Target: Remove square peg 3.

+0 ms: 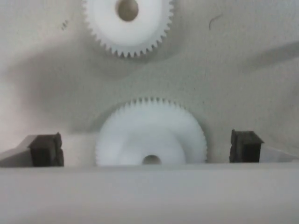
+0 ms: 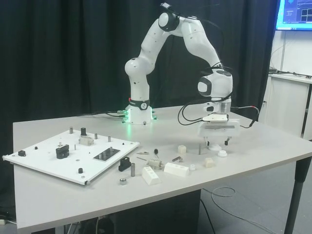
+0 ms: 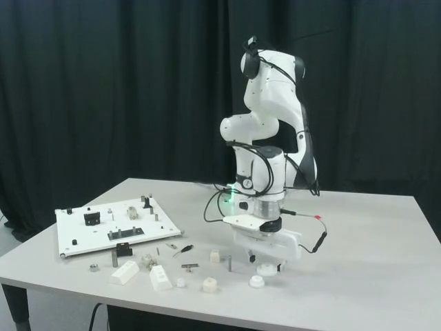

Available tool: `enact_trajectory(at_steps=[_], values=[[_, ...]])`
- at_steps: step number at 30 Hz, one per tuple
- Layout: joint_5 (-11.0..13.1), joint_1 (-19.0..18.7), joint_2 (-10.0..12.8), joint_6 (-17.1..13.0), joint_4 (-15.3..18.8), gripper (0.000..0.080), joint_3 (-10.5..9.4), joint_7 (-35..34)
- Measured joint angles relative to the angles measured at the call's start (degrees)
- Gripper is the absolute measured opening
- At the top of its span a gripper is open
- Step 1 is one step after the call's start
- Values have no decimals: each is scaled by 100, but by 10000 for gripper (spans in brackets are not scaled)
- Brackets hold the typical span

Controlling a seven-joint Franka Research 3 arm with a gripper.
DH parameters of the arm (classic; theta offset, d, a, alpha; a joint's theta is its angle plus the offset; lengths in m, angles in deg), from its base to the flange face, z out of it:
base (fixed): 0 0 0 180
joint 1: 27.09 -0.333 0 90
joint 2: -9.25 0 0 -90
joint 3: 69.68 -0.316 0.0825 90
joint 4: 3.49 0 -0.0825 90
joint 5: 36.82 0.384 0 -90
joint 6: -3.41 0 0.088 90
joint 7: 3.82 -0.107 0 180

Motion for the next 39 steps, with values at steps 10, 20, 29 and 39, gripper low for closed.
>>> enact_trajectory(at_steps=[10,20,29,39], values=[[-150,121,-79,301,-178,799,5,-85],[-330,258,-138,520,-319,800,7,-90],[-595,366,-159,754,-470,800,7,-90],[-802,505,-182,957,-648,800,7,-90]])
